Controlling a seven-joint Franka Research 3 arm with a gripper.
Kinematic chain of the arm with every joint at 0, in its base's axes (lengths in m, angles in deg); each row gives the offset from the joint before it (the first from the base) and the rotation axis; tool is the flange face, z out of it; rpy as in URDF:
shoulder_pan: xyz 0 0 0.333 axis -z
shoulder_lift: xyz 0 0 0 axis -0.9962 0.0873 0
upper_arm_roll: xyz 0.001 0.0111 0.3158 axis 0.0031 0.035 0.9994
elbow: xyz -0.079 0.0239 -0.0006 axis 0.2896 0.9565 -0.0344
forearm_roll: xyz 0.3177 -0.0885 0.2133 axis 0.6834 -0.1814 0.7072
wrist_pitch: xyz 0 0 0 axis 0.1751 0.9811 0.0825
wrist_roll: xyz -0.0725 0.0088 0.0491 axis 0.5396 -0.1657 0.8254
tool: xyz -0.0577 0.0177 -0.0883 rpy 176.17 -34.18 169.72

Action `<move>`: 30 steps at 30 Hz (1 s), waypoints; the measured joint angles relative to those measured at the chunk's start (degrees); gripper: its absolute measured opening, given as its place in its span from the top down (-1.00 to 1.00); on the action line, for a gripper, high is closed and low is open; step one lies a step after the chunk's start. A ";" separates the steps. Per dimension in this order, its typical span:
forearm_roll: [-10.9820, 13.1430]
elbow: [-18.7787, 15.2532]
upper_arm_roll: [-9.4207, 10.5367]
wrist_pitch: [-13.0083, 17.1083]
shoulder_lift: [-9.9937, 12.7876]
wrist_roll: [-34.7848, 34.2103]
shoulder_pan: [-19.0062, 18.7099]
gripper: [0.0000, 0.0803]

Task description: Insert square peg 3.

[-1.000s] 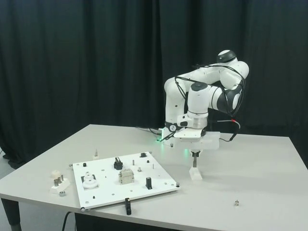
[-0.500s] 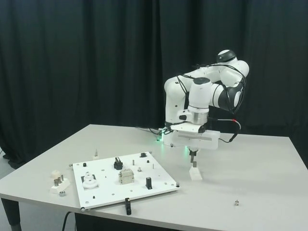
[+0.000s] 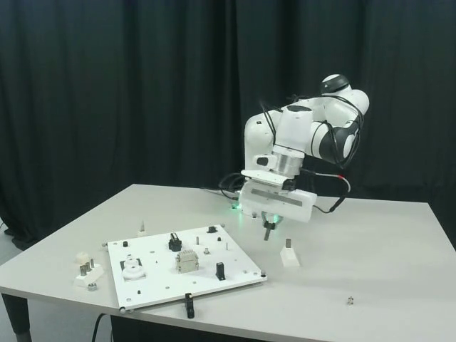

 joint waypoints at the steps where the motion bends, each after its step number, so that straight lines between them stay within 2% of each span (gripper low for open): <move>1: -0.07 0.65 0.12 0.52 0.01 0.00 1.00 0.73; 6: -0.24 4.66 0.92 2.24 0.04 0.00 6.74 0.73; 18: -0.24 15.19 3.58 2.02 0.27 -2.56 20.90 0.73; 24: -0.24 19.42 4.46 0.06 0.45 -6.81 26.41 0.73; 30: -0.21 22.76 4.56 -3.52 0.87 -11.66 30.79 0.73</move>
